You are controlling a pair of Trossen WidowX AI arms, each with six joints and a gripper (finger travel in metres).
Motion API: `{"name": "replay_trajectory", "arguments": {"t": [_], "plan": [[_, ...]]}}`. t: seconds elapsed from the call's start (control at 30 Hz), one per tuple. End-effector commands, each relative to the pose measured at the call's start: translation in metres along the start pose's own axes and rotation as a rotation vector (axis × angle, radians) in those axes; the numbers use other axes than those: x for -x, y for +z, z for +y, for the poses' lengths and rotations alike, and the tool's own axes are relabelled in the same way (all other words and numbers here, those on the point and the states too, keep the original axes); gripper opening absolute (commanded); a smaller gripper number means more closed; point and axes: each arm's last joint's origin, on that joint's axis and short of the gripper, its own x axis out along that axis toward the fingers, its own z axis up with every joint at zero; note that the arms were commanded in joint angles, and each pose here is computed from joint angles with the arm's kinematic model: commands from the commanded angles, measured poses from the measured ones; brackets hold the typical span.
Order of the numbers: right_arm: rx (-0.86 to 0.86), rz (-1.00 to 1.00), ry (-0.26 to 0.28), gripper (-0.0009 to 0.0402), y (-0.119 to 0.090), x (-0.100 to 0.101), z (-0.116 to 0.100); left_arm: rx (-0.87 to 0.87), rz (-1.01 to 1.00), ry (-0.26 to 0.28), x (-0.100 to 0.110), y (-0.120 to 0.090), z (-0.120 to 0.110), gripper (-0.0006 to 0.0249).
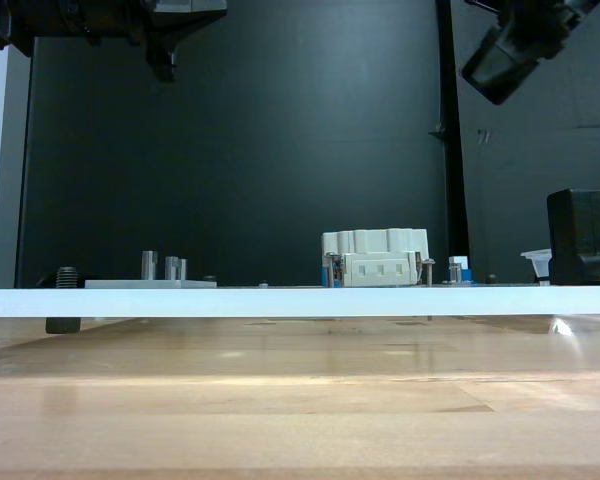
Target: Pick the 16mm bar and install on taskboard
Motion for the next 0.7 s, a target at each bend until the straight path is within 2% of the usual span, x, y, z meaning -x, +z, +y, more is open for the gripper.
{"name": "replay_trajectory", "arguments": {"t": [0.03, 0.47, 0.7], "plan": [[0.003, 0.073, 0.0, 0.0, -0.006, 0.002, 0.002, 0.0, 0.0, 0.0, 0.0, 0.0, 0.0, 0.0], [0.033, 0.364, -0.005, 0.0, -0.032, 0.01, 0.006, 0.0, 0.0, 0.0, 0.0, 0.0, 0.0, 0.0], [0.045, 0.508, -0.018, 0.0, -0.041, 0.006, 0.01, 0.0, 0.0, 0.0, 0.0, 0.0, 0.0, 0.0]]}}
